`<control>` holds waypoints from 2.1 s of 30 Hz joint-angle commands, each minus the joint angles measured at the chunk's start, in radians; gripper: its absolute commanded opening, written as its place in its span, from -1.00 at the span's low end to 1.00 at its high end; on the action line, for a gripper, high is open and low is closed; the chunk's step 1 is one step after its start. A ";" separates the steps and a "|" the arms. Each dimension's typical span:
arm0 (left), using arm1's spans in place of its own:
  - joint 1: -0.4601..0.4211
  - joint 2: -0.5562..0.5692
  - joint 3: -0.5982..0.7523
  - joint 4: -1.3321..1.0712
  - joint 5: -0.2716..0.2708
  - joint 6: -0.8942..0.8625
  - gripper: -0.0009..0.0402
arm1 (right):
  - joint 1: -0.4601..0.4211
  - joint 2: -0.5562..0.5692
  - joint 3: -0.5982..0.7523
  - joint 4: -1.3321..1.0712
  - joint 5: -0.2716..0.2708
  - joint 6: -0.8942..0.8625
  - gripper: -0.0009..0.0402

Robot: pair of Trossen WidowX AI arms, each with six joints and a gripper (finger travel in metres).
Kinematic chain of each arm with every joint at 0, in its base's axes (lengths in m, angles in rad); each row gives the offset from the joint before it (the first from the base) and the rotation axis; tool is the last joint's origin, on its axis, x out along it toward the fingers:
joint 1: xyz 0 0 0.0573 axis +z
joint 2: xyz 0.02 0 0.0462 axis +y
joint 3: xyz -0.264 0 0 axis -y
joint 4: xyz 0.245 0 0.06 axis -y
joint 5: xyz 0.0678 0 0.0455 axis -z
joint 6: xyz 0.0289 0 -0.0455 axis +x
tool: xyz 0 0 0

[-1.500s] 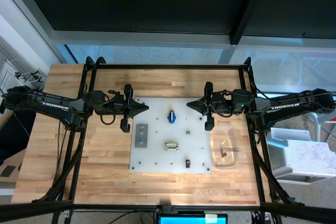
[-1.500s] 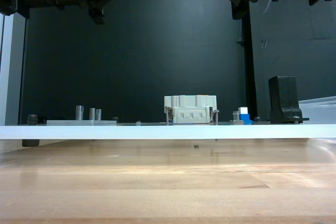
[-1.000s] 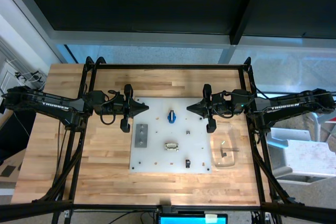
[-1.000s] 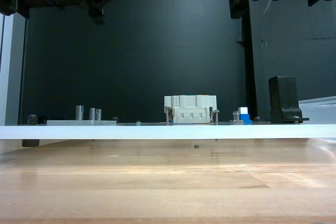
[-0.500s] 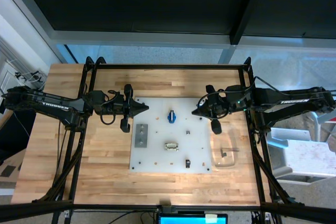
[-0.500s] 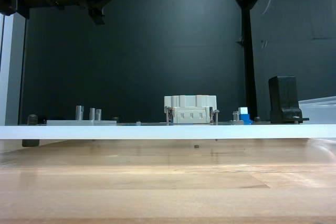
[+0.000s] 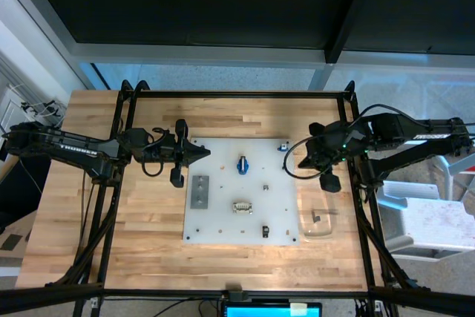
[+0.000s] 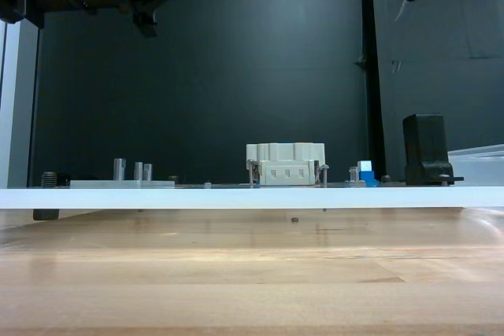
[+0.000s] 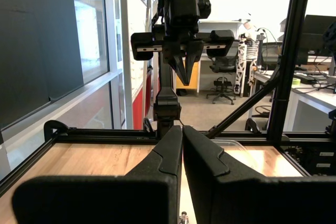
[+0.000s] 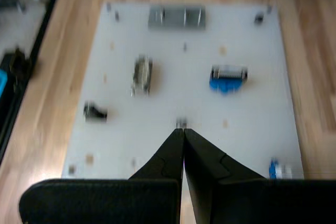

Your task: Pick the 16mm bar and place in it's hole on the taskboard

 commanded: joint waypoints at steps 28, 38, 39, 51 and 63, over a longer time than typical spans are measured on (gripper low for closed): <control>0.000 0.000 0.000 0.000 0.000 0.000 -0.96 | 0.192 0.145 0.088 -0.466 0.068 0.129 -0.96; 0.000 0.000 0.000 0.000 0.000 0.000 -0.96 | 0.309 0.196 -0.014 -0.440 0.106 0.186 -0.93; 0.000 0.000 0.000 0.000 0.000 0.000 -0.96 | 0.327 0.199 -0.031 -0.418 0.106 0.193 -0.91; 0.000 0.000 0.000 0.001 0.000 0.000 -0.96 | 0.405 0.241 -0.161 -0.268 0.076 0.342 -0.25; 0.000 0.000 0.000 0.000 0.000 0.000 -0.96 | 0.497 0.309 -0.209 -0.186 0.069 0.398 0.17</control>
